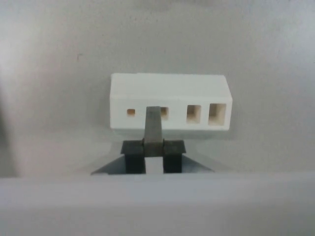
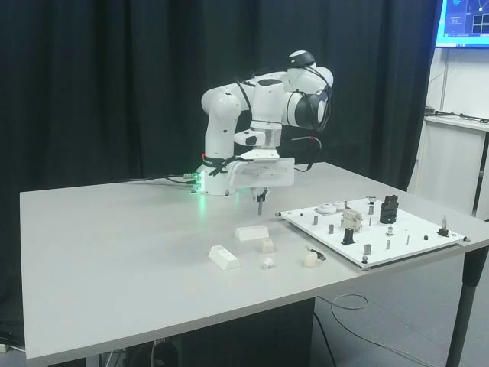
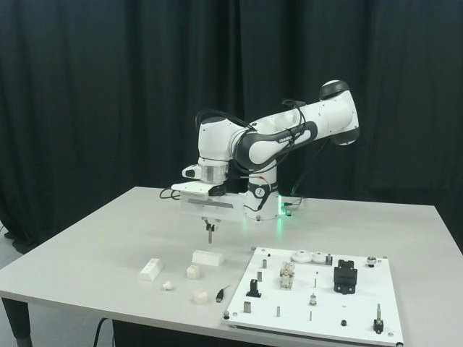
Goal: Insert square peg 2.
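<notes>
Square peg [image 1: 152, 125] upright (long axis vertical) in gripper [image 1: 153, 156].

Hidden and unresolved items

In the wrist view the peg [image 1: 153, 125] covers part of the second hole of the white block [image 1: 169, 102]. The white board [image 2: 372, 230] carries small parts too small to identify. Table legs [image 2: 459, 321] are cut off by the picture's lower edge.

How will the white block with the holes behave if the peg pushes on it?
The block looks loose on the table, so it will probably slide rather than hold. It is long and low, so tipping seems unlikely. The peg in the tool looks rigid.
</notes>
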Action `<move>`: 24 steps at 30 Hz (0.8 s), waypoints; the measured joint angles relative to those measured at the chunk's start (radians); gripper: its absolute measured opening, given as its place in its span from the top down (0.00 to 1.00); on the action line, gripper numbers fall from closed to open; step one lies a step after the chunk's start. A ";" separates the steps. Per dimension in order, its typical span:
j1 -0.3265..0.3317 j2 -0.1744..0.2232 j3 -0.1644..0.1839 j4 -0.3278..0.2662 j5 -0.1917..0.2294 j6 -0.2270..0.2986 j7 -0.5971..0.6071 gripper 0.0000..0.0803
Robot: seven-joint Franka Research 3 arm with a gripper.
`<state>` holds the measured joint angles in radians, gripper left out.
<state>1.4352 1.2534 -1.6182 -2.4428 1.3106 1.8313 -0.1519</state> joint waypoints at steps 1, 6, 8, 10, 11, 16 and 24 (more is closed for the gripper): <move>0.000 0.000 0.000 0.000 -0.001 0.001 0.000 0.91; 0.000 0.000 0.000 0.000 -0.003 0.005 0.000 0.91; 0.000 0.000 0.000 0.000 -0.003 0.006 0.000 0.91; 0.000 0.000 0.000 0.000 -0.005 0.007 0.000 0.91; -0.001 0.000 0.000 0.000 -0.005 0.008 0.000 0.91; -0.001 0.000 0.000 -0.001 -0.007 0.010 0.000 0.91; -0.002 0.000 0.000 -0.001 -0.007 0.011 0.000 0.91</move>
<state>1.4333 1.2533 -1.6183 -2.4435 1.3040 1.8422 -0.1518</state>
